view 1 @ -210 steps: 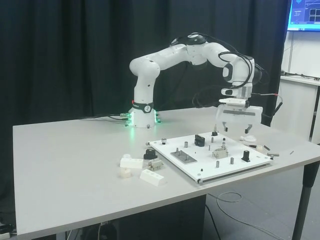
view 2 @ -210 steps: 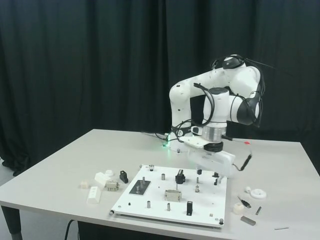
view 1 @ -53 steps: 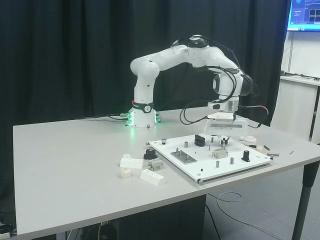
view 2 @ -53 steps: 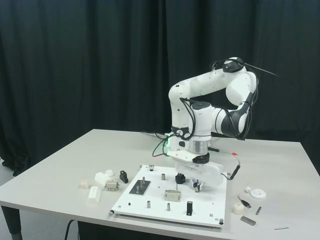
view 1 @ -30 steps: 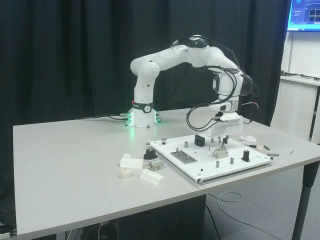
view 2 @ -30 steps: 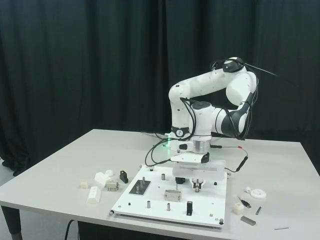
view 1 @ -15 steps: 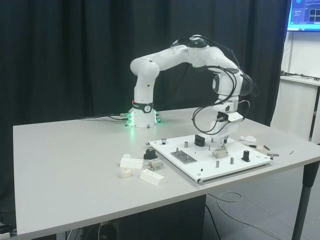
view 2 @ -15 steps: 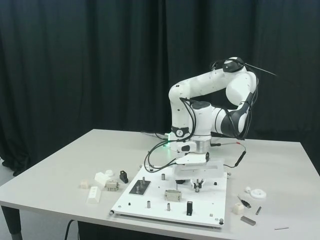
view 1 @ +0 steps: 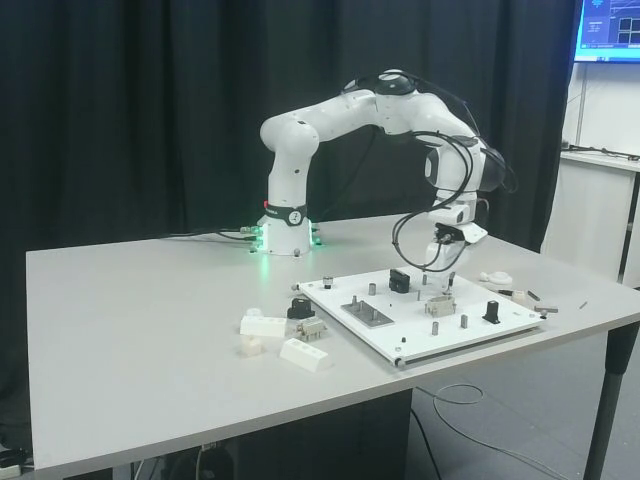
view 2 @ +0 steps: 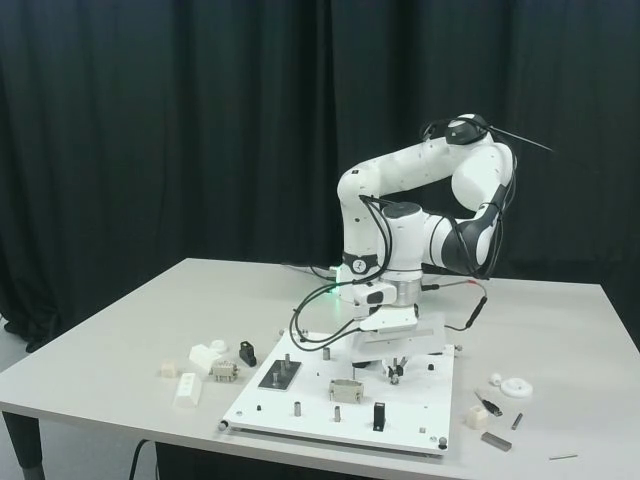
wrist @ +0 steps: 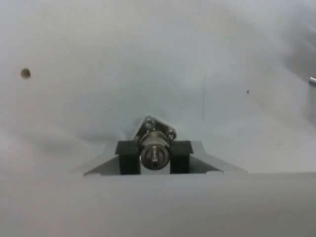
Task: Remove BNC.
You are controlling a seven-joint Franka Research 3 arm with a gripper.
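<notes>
The small metal BNC connector (wrist: 154, 146), a short grey barrel with a centre pin on a square flange, stands upright on the flat white task board (view 2: 300, 395), toward its far side. The white arm's pincer (wrist: 153, 157) reaches down over it, its two black fingertips (wrist: 127, 157) closed against the barrel from either side. The board lies on the grey desk (view 1: 130, 300), with white blocks (view 1: 264, 326) scattered beside it.

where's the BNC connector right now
In the wrist view the BNC connector sits between the gripper's two black fingertips. In the second room view it stands on the white board, right of the grey metal bracket.
</notes>
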